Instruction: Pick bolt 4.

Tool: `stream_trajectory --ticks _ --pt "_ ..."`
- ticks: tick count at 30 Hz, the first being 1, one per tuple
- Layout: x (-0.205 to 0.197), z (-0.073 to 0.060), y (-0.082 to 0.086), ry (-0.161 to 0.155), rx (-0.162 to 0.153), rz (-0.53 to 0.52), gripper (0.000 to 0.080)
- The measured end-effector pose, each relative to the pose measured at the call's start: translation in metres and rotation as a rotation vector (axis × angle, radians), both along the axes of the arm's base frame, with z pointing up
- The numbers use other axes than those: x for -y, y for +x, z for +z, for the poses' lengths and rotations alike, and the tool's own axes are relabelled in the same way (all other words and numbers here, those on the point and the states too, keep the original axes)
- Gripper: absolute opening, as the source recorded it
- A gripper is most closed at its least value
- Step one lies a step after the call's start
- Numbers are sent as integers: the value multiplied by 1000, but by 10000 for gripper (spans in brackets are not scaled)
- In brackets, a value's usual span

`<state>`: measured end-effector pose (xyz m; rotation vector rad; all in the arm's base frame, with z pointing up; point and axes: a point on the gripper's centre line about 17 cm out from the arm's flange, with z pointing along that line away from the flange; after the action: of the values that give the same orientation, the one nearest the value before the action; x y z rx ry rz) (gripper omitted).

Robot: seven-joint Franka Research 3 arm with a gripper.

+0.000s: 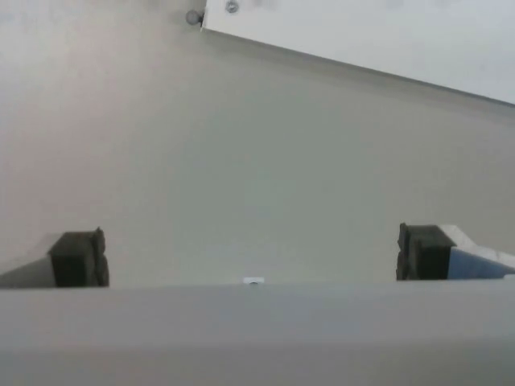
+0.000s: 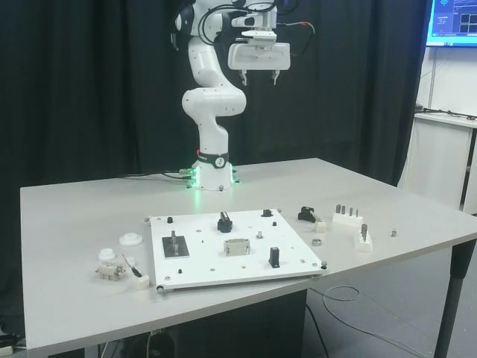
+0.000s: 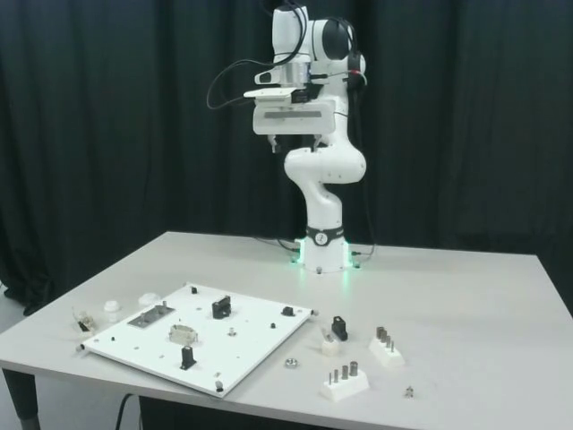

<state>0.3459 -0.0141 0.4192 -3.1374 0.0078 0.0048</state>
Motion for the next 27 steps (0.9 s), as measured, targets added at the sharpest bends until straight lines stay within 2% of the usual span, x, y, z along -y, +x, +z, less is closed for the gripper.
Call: stream_trajectory --ticks 9,27 --pt "8 5 3 -13 11 7 800" --pt "15 8 13 -10 34 7 800"
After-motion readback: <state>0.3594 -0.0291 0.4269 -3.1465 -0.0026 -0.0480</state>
